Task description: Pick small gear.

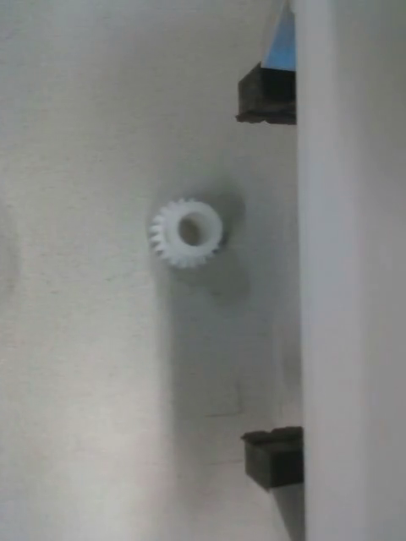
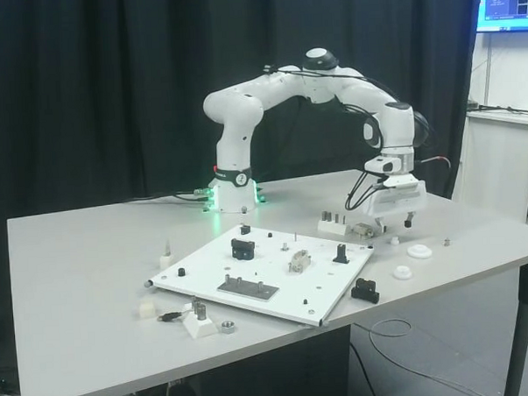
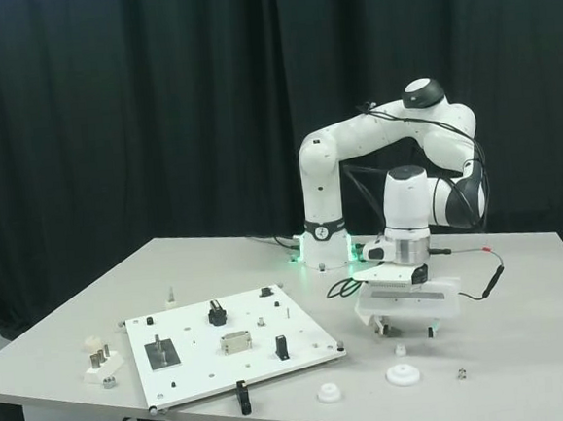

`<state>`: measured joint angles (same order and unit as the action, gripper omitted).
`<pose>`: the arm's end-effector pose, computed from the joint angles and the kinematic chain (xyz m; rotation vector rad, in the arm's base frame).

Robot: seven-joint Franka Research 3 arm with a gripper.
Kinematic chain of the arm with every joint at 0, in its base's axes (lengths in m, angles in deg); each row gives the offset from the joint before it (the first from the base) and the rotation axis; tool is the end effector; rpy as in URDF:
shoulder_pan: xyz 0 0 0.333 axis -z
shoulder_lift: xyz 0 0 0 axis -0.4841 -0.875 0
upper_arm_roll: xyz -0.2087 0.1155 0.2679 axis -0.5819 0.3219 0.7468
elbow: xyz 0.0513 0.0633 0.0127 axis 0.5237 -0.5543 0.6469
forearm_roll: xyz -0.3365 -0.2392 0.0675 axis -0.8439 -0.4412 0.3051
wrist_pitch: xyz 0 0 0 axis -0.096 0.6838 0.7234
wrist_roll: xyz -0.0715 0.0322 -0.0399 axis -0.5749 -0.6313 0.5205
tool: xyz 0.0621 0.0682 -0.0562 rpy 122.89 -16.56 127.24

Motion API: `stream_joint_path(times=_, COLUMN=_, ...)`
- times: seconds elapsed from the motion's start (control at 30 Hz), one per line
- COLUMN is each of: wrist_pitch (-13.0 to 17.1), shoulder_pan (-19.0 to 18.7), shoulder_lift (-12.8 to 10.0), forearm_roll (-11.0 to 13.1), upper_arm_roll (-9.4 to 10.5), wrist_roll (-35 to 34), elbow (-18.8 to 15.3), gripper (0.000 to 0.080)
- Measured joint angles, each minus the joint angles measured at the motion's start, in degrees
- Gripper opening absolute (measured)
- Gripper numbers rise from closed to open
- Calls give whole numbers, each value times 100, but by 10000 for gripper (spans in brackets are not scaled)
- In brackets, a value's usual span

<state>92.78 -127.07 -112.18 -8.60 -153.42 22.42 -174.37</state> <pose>0.5196 0.2867 0.2057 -2.8678 1.2328 -0.1306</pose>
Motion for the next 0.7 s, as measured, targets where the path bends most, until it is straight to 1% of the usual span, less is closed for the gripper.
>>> stream_joint_path(times=0.4, wrist_pitch=7, shoulder_pan=319, shoulder_lift=0, forearm_roll=1, upper_arm_roll=153, wrist_roll=-1, elbow=233, gripper=800)
stream_joint_path(times=0.7, wrist_pitch=1, shoulder_pan=438, shoulder_lift=-1, forearm_roll=1, upper_arm_roll=271, wrist_roll=-54, elbow=328, gripper=800)
